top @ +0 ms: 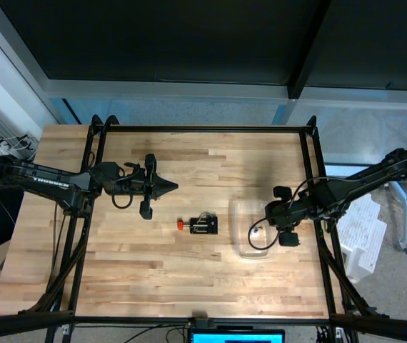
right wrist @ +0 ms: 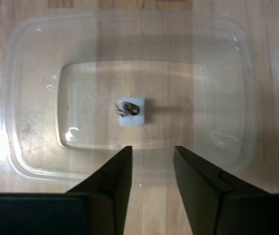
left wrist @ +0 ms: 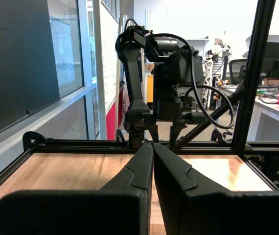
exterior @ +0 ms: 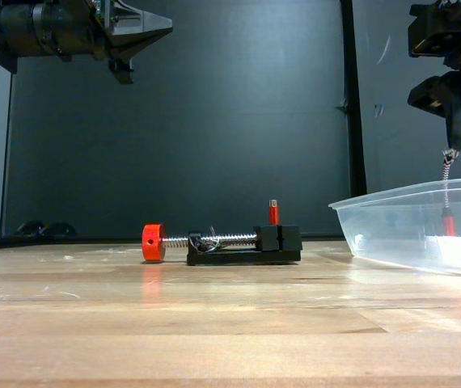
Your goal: Pick the RCA connector and install on taskboard
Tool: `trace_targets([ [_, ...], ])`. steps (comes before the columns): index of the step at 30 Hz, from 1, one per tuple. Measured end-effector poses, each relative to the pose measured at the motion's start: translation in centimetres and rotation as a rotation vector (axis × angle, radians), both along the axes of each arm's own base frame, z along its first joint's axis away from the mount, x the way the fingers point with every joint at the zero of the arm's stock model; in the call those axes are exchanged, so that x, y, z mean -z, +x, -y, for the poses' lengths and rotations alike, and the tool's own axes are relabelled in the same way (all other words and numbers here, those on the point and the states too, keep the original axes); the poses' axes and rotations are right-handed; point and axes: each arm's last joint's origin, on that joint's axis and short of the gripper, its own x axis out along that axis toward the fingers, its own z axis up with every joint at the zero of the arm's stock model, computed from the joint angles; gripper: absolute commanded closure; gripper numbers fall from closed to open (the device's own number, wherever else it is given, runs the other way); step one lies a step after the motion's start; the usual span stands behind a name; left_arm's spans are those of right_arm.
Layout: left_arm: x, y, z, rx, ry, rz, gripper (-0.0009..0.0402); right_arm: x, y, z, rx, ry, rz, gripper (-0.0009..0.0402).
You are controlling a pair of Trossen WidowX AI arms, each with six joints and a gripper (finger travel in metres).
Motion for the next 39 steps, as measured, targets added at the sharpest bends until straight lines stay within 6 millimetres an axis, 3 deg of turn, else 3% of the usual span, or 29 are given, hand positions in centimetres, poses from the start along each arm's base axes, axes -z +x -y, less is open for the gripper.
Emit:
trace_targets([
  [6, 0.0, 0.0, 0.0, 0.000, 0.000, 0.000, 0.0393, 0.9, 0.5, -0.3, 0.018, -0.015, 0.014, 0.0232],
  [39, 0.0, 0.0, 0.0, 0.000, 0.000, 0.000, 0.0393, 5.9, 3.2, -1.6, 0.037, 0.001, 0.015, 0.0232],
])
